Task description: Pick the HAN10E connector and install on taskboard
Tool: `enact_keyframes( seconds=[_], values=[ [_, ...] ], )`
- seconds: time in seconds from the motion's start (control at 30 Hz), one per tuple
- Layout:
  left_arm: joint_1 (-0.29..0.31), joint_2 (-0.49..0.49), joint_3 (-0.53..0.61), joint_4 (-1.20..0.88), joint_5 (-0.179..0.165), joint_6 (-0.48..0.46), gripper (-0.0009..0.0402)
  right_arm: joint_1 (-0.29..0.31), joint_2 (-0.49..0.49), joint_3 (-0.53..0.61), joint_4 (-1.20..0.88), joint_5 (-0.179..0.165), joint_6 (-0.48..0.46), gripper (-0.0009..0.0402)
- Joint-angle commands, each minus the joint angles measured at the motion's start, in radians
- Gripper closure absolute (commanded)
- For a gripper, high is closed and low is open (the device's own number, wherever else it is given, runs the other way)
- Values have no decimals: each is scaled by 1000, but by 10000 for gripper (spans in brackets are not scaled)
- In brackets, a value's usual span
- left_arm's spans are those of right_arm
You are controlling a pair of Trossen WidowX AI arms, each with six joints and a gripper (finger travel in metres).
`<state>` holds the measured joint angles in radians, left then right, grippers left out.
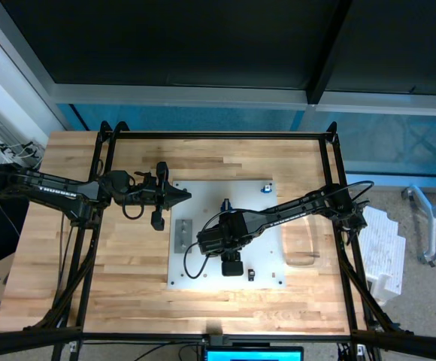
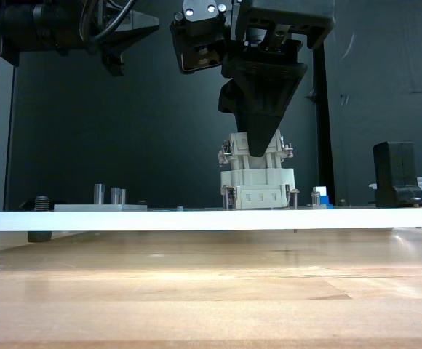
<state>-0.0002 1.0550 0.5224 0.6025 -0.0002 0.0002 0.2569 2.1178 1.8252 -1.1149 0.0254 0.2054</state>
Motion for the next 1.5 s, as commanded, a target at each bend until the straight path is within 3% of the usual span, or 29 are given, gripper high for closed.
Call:
enact_keyframes(
  seconds=[0.03,0.6,1.5],
  values=[
    [0,0,0,0,0,0,392,0,5,0,11,1,-2,366],
    [0,0,0,0,0,0,392,-1,-9,-11,30,10,31,366],
    [0,0,0,0,0,0,392,10,-53,-211,191,9,48,366]
  ],
)
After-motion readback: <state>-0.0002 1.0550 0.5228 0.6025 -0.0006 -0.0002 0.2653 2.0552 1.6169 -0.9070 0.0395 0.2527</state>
